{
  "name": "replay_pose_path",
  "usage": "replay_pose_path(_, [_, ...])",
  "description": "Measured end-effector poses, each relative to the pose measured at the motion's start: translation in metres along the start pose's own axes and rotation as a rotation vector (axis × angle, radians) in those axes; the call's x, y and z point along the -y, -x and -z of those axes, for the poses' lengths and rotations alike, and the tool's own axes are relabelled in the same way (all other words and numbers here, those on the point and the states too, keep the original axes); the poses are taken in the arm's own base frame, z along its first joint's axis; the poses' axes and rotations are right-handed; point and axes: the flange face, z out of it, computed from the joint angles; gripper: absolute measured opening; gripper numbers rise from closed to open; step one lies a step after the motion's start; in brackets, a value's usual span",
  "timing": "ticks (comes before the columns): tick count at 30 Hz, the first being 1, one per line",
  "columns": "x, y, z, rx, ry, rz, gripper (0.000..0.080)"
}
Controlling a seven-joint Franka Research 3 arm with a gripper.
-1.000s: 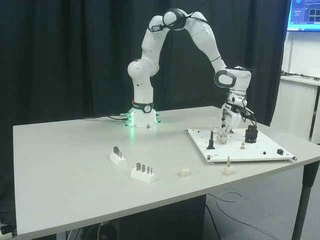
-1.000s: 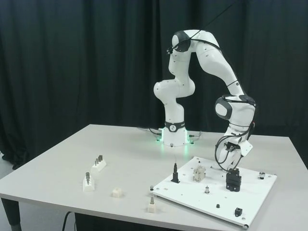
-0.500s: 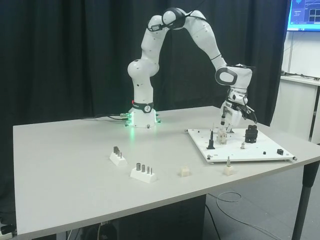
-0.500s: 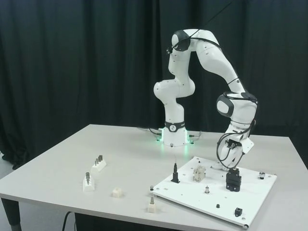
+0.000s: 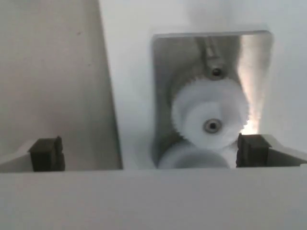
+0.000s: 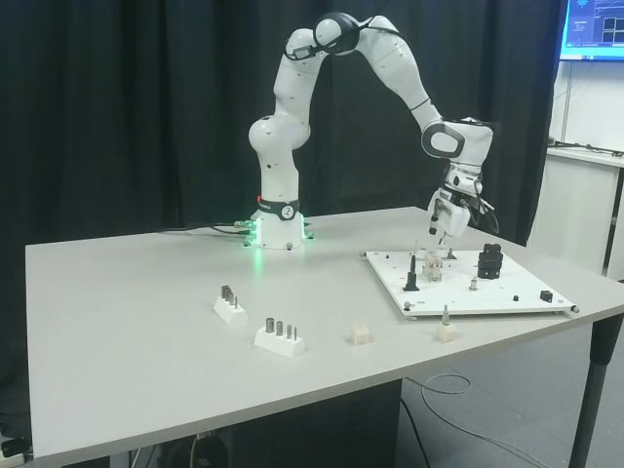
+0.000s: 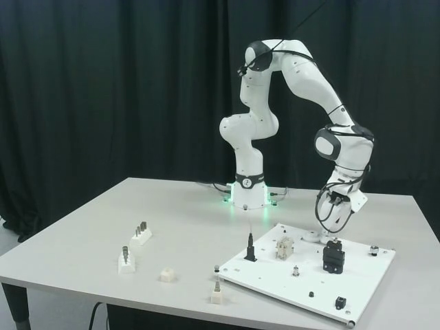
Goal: Insert medium gear.
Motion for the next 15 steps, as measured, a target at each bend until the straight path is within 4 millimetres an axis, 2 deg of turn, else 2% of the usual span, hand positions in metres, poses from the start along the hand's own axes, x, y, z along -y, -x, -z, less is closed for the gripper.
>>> replay_pose_path(15, [0.017,0.014,-0.011,0.027,0.010,0.021,0.0800])
